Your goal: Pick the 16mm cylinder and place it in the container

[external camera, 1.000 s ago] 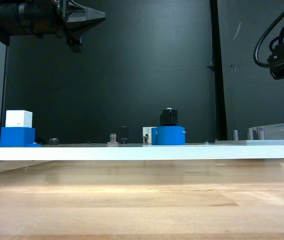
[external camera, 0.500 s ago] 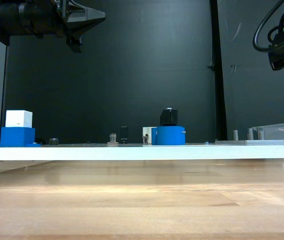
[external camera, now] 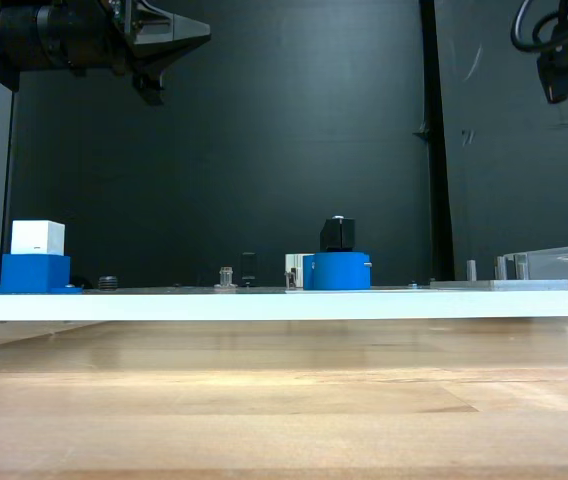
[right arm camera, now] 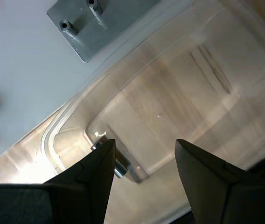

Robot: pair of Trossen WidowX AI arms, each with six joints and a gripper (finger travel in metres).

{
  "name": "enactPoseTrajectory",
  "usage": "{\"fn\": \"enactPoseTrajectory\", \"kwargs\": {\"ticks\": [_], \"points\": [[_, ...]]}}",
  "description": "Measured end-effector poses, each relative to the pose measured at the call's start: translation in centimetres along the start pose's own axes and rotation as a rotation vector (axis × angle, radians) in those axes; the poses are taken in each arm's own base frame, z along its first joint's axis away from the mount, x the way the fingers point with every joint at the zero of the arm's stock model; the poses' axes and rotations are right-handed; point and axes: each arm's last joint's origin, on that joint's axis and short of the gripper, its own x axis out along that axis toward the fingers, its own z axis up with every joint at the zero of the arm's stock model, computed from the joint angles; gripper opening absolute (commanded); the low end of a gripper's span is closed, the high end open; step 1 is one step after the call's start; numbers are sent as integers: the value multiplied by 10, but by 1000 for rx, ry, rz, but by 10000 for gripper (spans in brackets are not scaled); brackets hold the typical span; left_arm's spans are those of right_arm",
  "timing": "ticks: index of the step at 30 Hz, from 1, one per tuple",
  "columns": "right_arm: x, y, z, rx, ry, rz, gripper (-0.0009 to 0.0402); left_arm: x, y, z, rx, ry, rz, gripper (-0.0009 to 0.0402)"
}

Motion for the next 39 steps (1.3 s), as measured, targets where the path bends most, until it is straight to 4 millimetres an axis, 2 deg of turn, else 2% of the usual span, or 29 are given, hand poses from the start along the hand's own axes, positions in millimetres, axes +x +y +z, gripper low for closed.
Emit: {"fn": "enactPoseTrajectory", "kwargs": {"ticks": [7,39], "points": [[-12,5,4,-7,20,-14,176,0,0,0,0,0,0,0],[-11,8,5,3,26,2,176,0,0,0,0,-1,0,0]]}}
